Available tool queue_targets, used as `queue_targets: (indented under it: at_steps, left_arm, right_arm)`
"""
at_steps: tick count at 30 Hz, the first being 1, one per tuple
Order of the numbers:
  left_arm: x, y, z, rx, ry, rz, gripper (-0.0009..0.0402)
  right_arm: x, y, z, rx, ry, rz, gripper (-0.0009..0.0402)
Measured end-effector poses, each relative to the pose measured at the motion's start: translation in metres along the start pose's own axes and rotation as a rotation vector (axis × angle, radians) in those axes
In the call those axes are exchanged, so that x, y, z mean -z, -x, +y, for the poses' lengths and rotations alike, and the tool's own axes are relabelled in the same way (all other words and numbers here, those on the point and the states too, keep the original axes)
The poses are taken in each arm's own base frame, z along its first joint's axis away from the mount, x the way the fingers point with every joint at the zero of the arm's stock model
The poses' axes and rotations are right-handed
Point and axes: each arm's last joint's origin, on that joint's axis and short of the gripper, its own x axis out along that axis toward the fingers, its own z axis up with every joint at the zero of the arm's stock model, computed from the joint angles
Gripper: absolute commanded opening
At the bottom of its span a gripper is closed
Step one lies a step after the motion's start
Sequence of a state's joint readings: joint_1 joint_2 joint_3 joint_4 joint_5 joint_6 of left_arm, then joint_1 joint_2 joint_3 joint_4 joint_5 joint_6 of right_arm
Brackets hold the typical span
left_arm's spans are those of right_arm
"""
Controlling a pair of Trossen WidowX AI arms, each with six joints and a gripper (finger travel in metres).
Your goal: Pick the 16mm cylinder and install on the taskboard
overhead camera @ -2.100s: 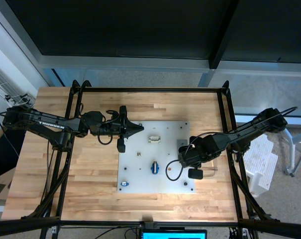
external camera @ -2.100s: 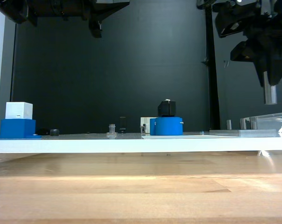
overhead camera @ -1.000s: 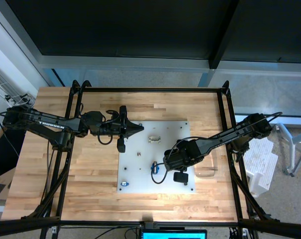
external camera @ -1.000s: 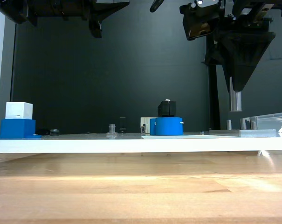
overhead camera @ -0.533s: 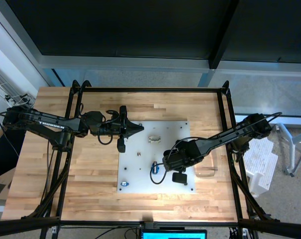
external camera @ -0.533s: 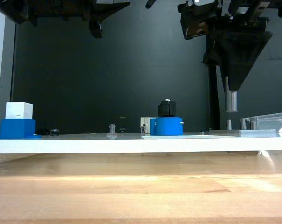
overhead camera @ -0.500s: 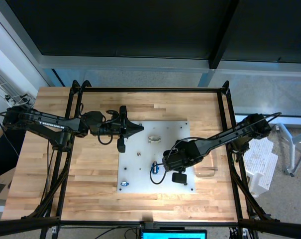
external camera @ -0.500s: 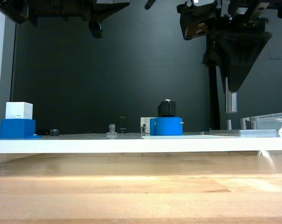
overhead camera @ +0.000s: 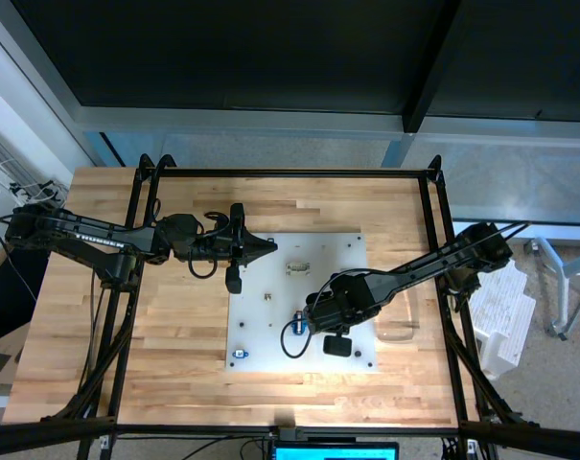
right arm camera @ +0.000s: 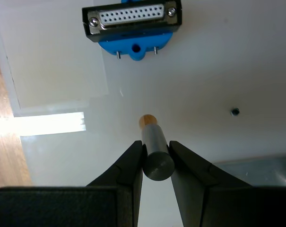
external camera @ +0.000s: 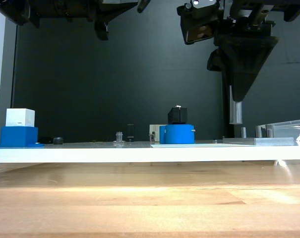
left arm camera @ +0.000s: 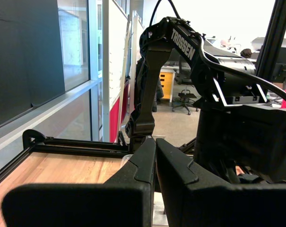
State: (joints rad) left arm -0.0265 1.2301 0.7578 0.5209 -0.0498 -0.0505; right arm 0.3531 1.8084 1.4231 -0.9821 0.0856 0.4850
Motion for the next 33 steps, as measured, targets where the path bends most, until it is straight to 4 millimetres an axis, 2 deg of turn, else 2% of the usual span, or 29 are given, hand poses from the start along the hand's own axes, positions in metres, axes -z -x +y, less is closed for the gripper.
queue_targets:
  at_steps: [10,33]
  left_arm:
    - [0.000,0.000,0.000,0.000,0.000,-0.001,0.0001]
    - [0.000,0.000,0.000,0.000,0.000,0.000,0.0001]
  right_arm:
    - [-0.007,-0.002,0.004,-0.002,0.002,0.000,0.0004]
    - [-0.002,-0.017,0.004,0.002,-0.001,0.006,0.0004]
